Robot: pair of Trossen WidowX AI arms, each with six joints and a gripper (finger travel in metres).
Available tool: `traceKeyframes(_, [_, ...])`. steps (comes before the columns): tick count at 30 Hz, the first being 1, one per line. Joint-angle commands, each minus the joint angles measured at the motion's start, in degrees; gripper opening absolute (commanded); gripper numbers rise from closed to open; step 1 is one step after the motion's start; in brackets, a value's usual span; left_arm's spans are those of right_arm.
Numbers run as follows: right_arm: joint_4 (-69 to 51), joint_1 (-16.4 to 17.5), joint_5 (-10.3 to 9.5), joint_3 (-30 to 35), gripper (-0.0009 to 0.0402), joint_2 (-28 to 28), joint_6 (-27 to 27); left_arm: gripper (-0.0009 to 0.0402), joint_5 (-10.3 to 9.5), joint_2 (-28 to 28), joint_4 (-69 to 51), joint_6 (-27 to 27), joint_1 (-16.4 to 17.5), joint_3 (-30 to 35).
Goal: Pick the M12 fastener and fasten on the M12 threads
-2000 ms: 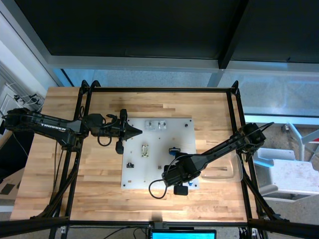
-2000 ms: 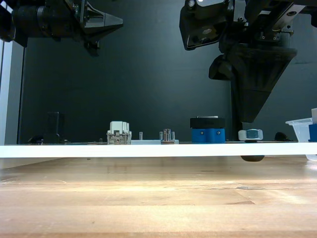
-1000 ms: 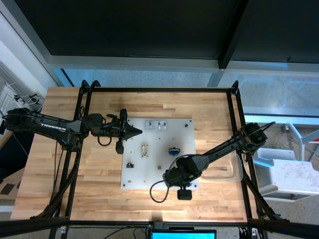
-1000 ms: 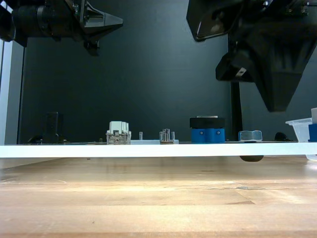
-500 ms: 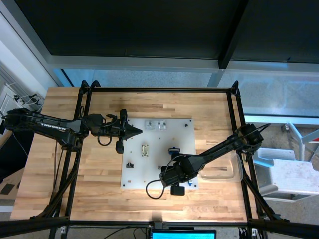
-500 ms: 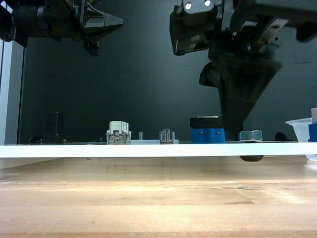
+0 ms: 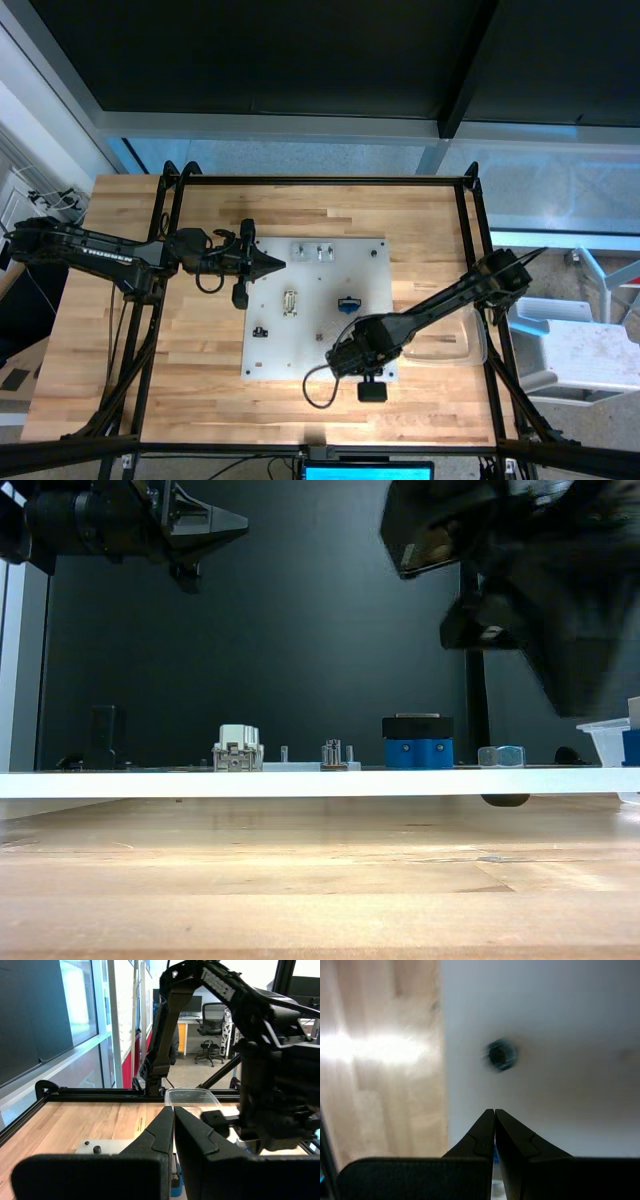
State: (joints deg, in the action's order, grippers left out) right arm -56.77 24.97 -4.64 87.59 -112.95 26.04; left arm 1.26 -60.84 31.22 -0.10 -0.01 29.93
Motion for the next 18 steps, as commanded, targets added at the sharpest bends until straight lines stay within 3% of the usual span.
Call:
traceKeyframes(1, [-0.09,0.02,0.57,0.0,0.0,0.13,0.5,0.0,0.0,-0.02,-0.02,0.0,0.02,0.02])
traceKeyframes(6, [2.08,0.02,1.38,0.0,0.0,0.98,0.59,0.0,0.0,0.02,0.11,0.0,0.02,0.02])
traceKeyframes(12, [3.76,0.04,9.68,0.0,0.0,1.62,1.88,0.0,0.0,0.0,-0.04,0.0,0.0,0.02])
traceKeyframes(15, [4.72,0.02,11.1,-0.44,0.0,1.51,2.25,0.0,0.0,-0.04,-0.07,0.0,0.0,0.02])
traceKeyframes(18, [4.79,0.04,10.73,-0.85,0.0,0.57,2.36,0.0,0.0,0.0,0.07,0.0,0.0,0.02])
